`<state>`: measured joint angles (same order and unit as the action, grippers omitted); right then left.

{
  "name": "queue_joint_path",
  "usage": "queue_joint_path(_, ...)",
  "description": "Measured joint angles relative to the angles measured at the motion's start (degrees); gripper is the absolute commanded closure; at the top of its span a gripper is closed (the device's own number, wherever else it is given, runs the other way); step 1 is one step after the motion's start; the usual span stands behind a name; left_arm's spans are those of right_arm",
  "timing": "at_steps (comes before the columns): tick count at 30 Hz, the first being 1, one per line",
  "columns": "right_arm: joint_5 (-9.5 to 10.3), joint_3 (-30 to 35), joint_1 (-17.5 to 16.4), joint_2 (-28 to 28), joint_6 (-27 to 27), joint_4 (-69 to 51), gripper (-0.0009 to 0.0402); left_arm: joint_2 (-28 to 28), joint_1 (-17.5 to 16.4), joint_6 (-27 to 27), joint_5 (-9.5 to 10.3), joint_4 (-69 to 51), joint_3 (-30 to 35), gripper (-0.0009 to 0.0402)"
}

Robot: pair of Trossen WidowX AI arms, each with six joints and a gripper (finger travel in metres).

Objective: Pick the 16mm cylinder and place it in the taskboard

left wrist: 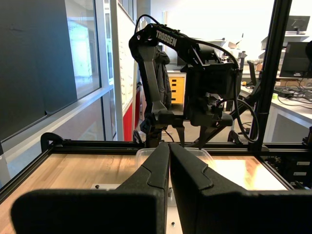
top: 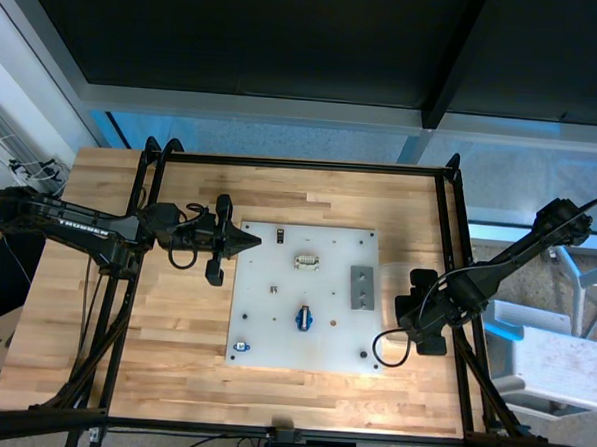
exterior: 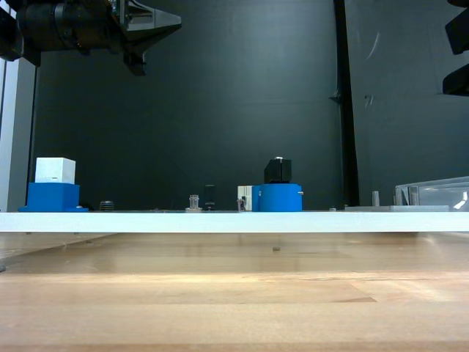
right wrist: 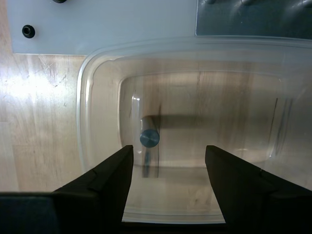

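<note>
My right end effector (right wrist: 168, 148) hangs released over the tray (right wrist: 83, 97), cylinder (right wrist: 149, 138) upright inside, at the taskboard's (top: 273, 322) 3 o'clock; left end effector (top: 253, 239) clenched at its 10 o'clock.

A clear plastic tray (right wrist: 84, 112) rests on the wooden table (top: 171, 367) inside a black frame (top: 302, 165).

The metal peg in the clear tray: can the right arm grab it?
Probably yes. The right gripper hangs open above the peg, nothing between them. The left gripper, shut, is over the other side of the board.
</note>
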<state>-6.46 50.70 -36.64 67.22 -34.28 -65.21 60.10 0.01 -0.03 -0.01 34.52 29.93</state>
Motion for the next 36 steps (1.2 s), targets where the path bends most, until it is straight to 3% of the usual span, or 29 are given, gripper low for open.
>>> queue_joint_path(36, 0.55, -9.64, -1.36, 0.76, -1.6, 10.29, 0.016, 0.0, 0.0, 0.0, 0.0, 0.0, 0.02, 0.0393)
